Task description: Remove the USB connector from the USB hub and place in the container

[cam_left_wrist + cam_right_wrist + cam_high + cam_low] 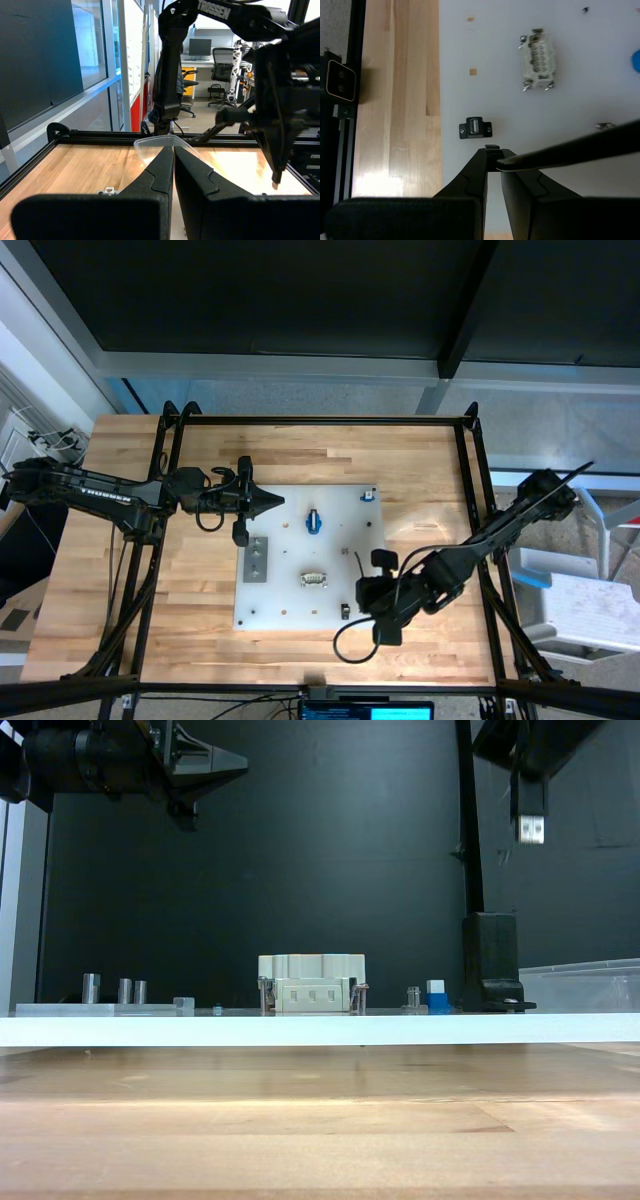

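Smooth white board [290, 605] on wood: right gripper [493, 160] clamps the metal-tipped USB connector [530, 825] high over its near-right corner; left gripper [278, 502], closed, over the far-left corner.

Probably an office lab: office chairs [222, 75], a monitor [200, 48], glass walls [90, 45] beyond.

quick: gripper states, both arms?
Left gripper: shut, empty, high over the white board's far-left corner.
Right gripper: shut on the USB connector, held above the board near the USB hub.
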Action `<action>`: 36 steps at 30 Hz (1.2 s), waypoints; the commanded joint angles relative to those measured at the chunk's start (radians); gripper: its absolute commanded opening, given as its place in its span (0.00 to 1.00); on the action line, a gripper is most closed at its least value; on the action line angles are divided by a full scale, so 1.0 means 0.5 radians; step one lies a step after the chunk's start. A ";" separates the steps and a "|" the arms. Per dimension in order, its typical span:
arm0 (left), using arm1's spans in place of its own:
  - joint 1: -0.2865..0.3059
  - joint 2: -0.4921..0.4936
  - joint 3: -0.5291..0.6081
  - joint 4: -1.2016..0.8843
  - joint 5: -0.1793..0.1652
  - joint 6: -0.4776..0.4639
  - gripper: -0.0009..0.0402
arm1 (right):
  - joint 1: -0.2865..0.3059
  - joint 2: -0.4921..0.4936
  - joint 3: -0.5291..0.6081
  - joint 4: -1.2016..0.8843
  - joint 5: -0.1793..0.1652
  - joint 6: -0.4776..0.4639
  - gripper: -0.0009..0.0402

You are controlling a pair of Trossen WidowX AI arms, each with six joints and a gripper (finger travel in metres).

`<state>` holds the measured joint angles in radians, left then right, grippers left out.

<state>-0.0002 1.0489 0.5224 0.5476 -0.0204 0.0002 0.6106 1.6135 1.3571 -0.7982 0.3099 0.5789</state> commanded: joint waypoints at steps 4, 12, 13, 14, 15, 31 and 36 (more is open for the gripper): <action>0.000 0.000 0.001 0.000 0.001 0.001 0.02 | -0.031 -0.136 -0.002 -0.176 0.007 0.000 0.02; 0.000 0.000 0.001 0.000 0.001 0.001 0.02 | -0.066 -0.381 -0.196 -0.217 0.008 0.063 0.02; 0.000 0.000 0.001 -0.001 0.001 0.001 0.02 | -0.070 -0.414 -0.233 -0.217 0.011 0.089 0.02; 0.000 0.001 0.001 -0.001 0.000 0.001 0.02 | -0.077 -0.446 -0.271 -0.217 0.013 0.111 0.02; 0.001 0.000 0.001 -0.001 0.001 0.001 0.02 | -0.081 -0.480 -0.309 -0.218 0.018 0.151 0.02; 0.000 0.000 0.001 0.000 0.001 0.001 0.02 | -0.134 -0.955 -0.849 -0.266 0.024 0.578 0.02; 0.000 0.000 0.001 0.000 0.001 0.001 0.02 | -0.137 -1.052 -0.970 -0.269 0.026 0.714 0.02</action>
<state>-0.0002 1.0489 0.5228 0.5472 -0.0204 0.0002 0.5423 1.0962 0.8845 -0.9340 0.3222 0.9218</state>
